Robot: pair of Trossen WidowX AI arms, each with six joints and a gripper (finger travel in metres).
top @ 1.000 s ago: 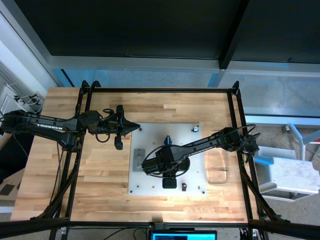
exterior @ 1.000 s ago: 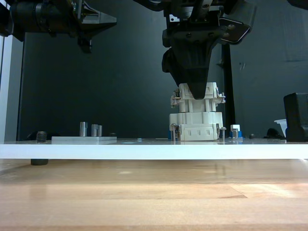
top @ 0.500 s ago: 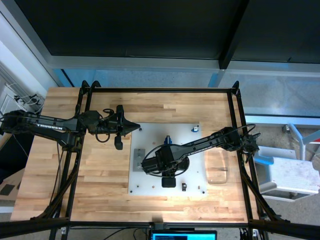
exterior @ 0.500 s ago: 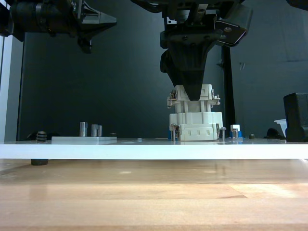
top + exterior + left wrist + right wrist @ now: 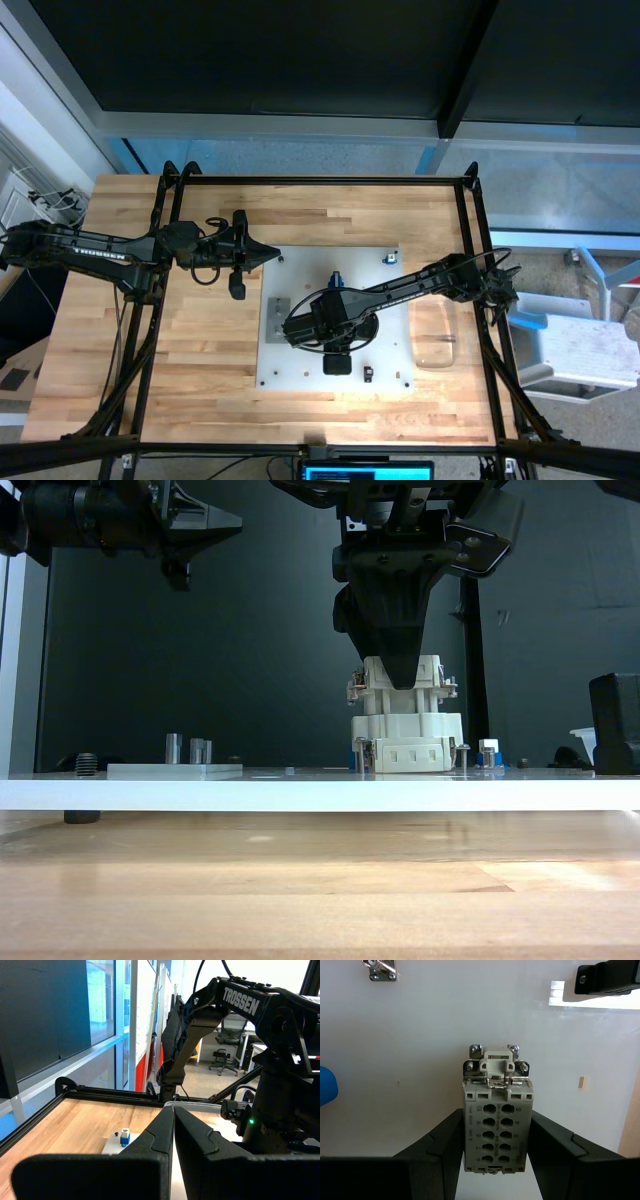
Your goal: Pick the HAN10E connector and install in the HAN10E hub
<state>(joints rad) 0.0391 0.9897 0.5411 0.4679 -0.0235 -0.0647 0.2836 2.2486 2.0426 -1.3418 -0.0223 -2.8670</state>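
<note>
The right tool [image 5: 402, 672] pinches the long flat sides of the HAN10E connector [image 5: 495, 1125], a light, stiff plastic block I'd judge slip-prone, perched atop the HAN10E hub [image 5: 406, 744], while the left tool [image 5: 266, 254], closed and empty, hangs above the bench [image 5: 200, 340].

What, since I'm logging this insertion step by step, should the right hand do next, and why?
Probably press straight down a little, grip unchanged. The right hand clamps the HAN10E connector, which stands on top of the HAN10E hub, yet most of its body shows above the hub, so it looks not fully seated. The left hand hangs shut, raised left of the board.
</note>
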